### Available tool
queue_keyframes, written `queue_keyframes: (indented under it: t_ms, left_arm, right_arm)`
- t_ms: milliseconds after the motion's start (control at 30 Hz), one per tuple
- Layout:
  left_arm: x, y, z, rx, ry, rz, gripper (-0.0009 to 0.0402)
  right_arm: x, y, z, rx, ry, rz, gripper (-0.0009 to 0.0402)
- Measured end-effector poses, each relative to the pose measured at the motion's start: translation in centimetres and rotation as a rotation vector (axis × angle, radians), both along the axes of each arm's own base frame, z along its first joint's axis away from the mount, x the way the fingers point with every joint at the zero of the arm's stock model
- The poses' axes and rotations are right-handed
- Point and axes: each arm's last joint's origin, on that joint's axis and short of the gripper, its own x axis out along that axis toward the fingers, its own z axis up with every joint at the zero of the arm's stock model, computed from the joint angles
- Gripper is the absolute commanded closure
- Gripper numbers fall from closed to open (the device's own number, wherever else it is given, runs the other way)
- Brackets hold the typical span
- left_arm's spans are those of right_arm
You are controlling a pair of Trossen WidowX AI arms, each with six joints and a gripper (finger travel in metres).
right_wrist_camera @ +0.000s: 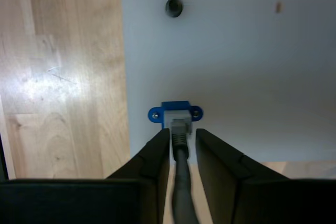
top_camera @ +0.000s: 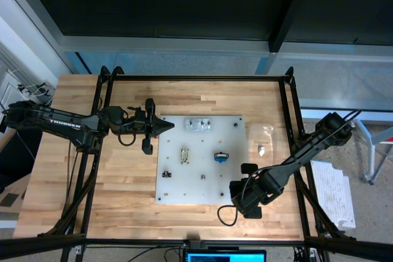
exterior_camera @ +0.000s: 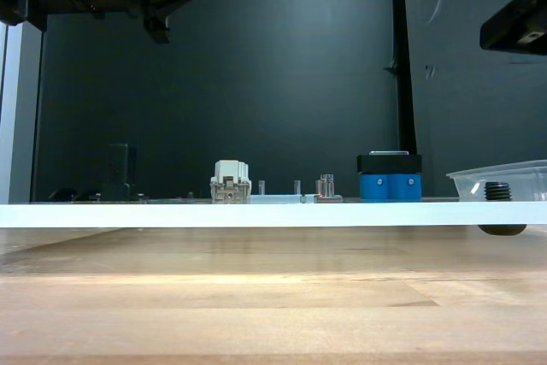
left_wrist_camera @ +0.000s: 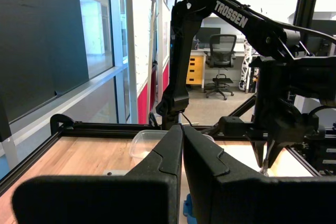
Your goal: Pick the RJ45 connector and install on taskboard
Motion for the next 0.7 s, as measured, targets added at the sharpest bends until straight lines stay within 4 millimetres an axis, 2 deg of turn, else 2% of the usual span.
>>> queue_keyframes:
  t_ms: [400,700]
  left_arm:
    - [0.0,0.0,0.0,0.0,0.0,0.0,0.0393]
    - [0.0,0.0,0.0,0.0,0.0,0.0,0.0393]
  right_arm:
    - [0.0,0.1,1.7,0.025,-0.03,0.003,0.0204]
    - [-0.5,-0.1,2.9,0.04,-0.047,0.006,0.018]
